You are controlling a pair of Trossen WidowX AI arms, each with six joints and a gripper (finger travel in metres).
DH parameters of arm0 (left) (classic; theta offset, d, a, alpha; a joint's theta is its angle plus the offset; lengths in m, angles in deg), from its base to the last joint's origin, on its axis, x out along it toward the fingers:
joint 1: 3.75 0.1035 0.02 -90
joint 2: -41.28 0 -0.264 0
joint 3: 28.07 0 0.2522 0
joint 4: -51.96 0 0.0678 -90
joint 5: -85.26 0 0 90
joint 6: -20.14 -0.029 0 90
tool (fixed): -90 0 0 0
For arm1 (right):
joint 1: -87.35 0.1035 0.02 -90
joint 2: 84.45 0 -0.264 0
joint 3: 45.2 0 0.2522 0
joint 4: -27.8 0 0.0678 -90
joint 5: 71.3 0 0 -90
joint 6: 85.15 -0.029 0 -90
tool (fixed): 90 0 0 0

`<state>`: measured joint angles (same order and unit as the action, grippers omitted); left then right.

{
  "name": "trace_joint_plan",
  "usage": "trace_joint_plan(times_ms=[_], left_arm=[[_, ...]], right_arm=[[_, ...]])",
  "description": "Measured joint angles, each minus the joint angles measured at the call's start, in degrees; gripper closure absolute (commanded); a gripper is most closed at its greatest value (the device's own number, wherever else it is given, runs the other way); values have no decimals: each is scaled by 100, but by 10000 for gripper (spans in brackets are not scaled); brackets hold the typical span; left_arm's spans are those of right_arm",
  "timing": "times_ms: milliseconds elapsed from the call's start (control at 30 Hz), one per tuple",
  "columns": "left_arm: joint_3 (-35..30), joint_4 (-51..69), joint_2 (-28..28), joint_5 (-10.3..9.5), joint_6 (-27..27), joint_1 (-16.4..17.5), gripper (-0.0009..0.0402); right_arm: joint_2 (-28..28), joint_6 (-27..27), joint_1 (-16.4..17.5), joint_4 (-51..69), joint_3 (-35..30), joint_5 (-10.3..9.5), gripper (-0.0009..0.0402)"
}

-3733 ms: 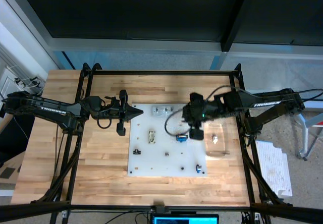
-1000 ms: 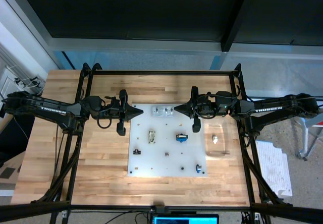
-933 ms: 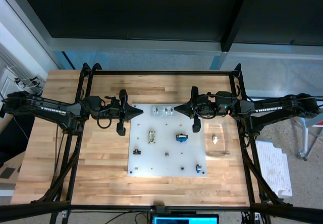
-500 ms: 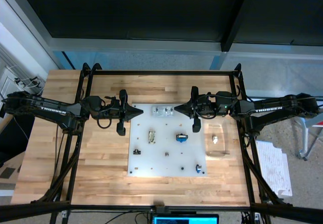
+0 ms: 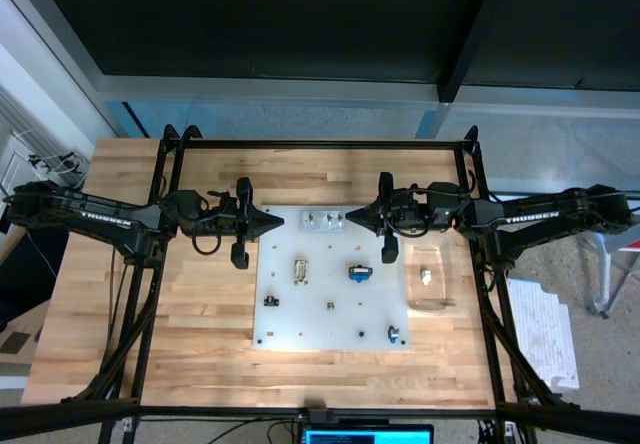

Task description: Pick the RJ45 connector and install on taskboard

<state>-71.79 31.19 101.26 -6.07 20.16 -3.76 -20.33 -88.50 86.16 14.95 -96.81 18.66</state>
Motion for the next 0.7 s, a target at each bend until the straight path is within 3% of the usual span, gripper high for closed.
trace_joint_plan(times_ms=[700], left_arm=[[0, 0, 0, 0, 0, 0, 393]], right_arm=[[2, 83, 20, -92, 4, -2, 393]])
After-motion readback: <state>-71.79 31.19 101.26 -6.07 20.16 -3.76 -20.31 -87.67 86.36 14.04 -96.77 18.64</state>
